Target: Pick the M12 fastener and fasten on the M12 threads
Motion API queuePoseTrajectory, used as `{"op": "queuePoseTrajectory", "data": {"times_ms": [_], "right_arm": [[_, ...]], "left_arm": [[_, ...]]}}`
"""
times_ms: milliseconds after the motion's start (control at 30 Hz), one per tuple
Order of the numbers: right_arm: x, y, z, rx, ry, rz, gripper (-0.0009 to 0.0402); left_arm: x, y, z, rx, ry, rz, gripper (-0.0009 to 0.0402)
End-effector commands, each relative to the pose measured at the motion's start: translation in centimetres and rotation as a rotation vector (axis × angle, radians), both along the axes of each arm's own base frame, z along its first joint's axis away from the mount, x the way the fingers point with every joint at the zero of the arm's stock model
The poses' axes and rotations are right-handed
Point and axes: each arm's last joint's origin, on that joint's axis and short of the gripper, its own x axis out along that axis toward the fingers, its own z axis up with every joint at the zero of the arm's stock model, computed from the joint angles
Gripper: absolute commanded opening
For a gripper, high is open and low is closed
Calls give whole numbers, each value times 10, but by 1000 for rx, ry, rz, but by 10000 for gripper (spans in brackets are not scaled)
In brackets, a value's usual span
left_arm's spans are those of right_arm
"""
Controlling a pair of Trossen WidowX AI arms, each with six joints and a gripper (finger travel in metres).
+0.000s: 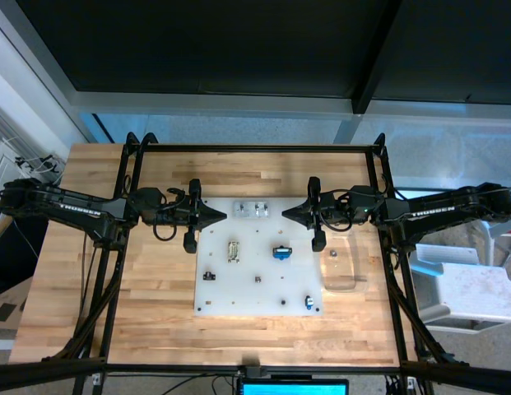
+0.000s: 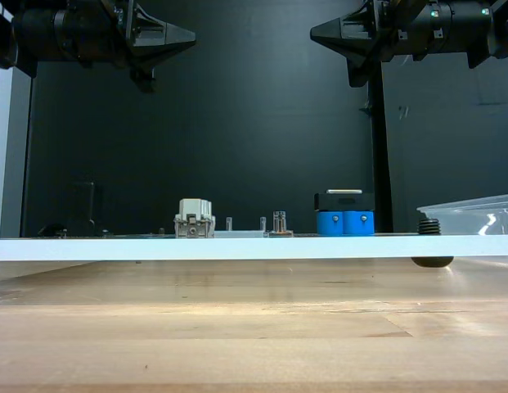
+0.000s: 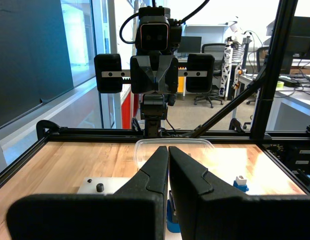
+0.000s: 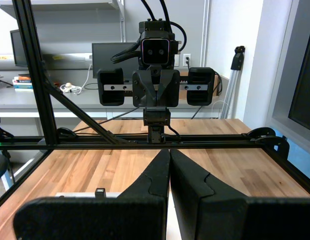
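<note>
Hovering high above the white board, our left gripper and right gripper face each other, both with fingers pressed together; we see the stud bare.

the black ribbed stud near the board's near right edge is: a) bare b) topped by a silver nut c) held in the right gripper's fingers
a: the stud shows its ribs with nothing on top, while the left gripper and right gripper hang shut high above the white board, tips facing each other.
</note>
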Motion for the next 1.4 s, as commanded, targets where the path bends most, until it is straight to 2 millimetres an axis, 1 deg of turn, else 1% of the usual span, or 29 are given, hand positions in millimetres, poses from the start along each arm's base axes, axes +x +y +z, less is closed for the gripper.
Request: {"op": "queuePoseTrajectory", "data": {"times_ms": [33, 233, 300, 367, 600, 767, 933, 1100, 1267, 1400], "right_arm": [[0, 0, 0, 0, 0, 0, 0], [0, 0, 1, 7, -7, 2, 0], [-2, 2, 0, 78, 11, 51, 0], [-3, 3, 0, 75, 29, 93, 0], [-10, 3, -7, 56, 227, 94, 0], [-13, 4, -4, 57, 409, 119, 0], [-19, 4, 9, -16, 574, 146, 0], [-28, 4, 19, -104, 699, 181, 0], [-37, 4, 20, -231, 882, 258, 0], [-39, 4, 18, -315, 1012, 324, 0]], "left_arm": [[0, 0, 0, 0, 0, 0, 0], [0, 0, 0, 0, 0, 0, 0], [0, 0, 0, 0, 0, 0, 0], [0, 0, 0, 0, 0, 0, 0], [0, 0, 0, 0, 0, 0, 0], [0, 0, 0, 0, 0, 0, 0], [0, 0, 0, 0, 0, 0, 0], [0, 0, 0, 0, 0, 0, 0], [0, 0, 0, 0, -1, 0, 0], [0, 0, 0, 0, 0, 0, 0]]}}
